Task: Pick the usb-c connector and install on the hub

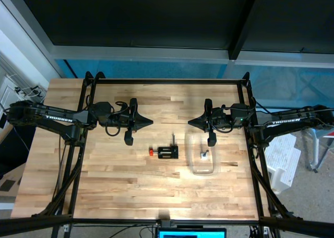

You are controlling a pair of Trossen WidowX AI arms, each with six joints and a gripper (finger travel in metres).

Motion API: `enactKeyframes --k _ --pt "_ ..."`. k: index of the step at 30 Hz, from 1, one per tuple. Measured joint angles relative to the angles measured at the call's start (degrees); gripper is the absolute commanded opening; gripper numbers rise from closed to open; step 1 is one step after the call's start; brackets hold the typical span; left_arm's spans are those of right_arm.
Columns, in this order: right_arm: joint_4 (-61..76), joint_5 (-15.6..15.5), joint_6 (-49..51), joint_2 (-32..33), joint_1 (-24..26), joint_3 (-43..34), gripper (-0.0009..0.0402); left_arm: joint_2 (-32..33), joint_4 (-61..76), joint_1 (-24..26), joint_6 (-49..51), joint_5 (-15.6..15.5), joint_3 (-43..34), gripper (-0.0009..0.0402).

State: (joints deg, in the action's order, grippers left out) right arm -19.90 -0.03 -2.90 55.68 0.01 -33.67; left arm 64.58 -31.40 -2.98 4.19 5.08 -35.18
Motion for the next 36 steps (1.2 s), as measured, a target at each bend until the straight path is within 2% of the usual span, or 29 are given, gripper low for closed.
enactKeyframes --k 29,33,36 --pt "-0.7 0.0 0.2 0.0 0.0 -0.2 0.0 0.0 0.0 0.0 0.0 0.0 0.0 0.0" --pt "3.1 0.0 -3.0 -0.3 -0.1 -0.6 0.0 0.0 0.0 0.0 0.0 0.0 0.0 0.0" --pt "12.5 0.0 -2.4 -0.6 -0.5 -3.3 0.0 0.0 0.0 0.0 0.0 0.0 0.0 0.0"
